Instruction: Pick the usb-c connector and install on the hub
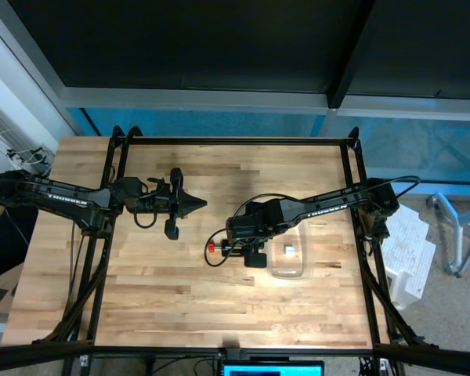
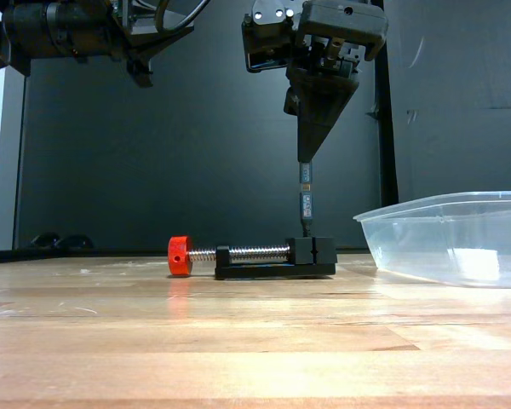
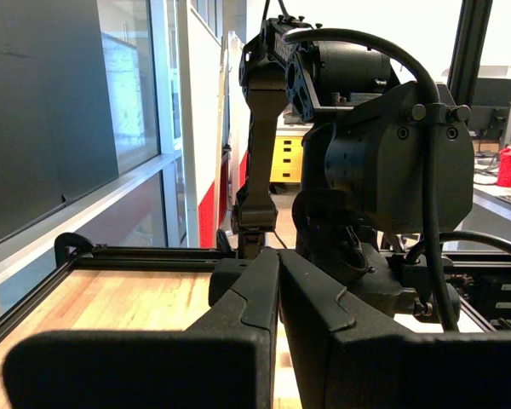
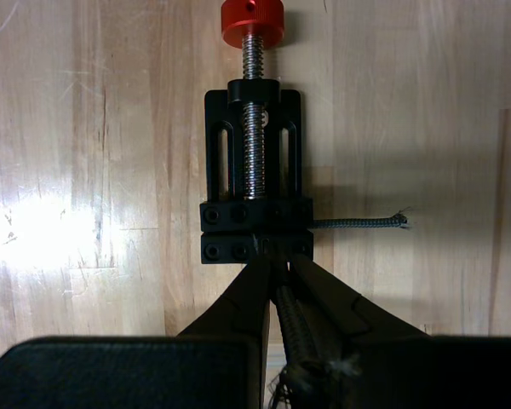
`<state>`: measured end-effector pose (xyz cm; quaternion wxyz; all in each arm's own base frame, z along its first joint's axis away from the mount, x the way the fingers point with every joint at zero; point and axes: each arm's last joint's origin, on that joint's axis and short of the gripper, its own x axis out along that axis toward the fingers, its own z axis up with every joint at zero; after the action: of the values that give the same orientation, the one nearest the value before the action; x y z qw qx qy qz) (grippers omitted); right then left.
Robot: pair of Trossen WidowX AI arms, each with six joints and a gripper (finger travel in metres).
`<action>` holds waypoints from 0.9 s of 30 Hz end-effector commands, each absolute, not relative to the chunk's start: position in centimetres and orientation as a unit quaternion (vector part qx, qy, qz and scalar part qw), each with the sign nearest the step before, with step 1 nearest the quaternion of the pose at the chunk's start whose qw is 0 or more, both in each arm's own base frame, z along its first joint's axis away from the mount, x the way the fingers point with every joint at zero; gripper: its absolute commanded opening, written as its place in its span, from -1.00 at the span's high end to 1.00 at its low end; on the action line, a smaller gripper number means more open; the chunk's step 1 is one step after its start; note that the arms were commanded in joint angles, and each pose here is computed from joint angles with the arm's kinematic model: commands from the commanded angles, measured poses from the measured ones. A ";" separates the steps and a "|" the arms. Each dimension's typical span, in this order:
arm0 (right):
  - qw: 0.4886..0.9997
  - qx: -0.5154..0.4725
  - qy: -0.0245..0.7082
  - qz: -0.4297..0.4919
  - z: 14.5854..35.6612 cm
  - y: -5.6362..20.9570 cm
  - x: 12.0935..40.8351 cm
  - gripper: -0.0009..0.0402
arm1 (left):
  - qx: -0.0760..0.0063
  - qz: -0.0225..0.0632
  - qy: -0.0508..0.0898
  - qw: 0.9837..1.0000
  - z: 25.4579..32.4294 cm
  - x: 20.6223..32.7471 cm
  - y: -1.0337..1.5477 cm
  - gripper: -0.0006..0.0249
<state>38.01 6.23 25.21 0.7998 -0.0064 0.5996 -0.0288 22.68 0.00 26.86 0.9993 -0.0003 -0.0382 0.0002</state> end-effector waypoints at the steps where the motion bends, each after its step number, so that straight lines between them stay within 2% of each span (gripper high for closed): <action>1: 0.799 -0.002 0.601 -0.018 25.2 6.3 38.0 0.96 | 0.000 0.000 -0.038 0.999 26.85 22.7 0.00 0.95; 27: 0.800 -0.012 0.600 -0.022 24.9 6.2 38.0 0.96 | 0.000 0.000 -0.038 0.999 26.85 22.7 0.00 0.95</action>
<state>38.02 6.22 24.99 0.7999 -0.0120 0.5996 -0.0211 22.68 0.00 26.85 0.9993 -0.0003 -0.0380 0.0002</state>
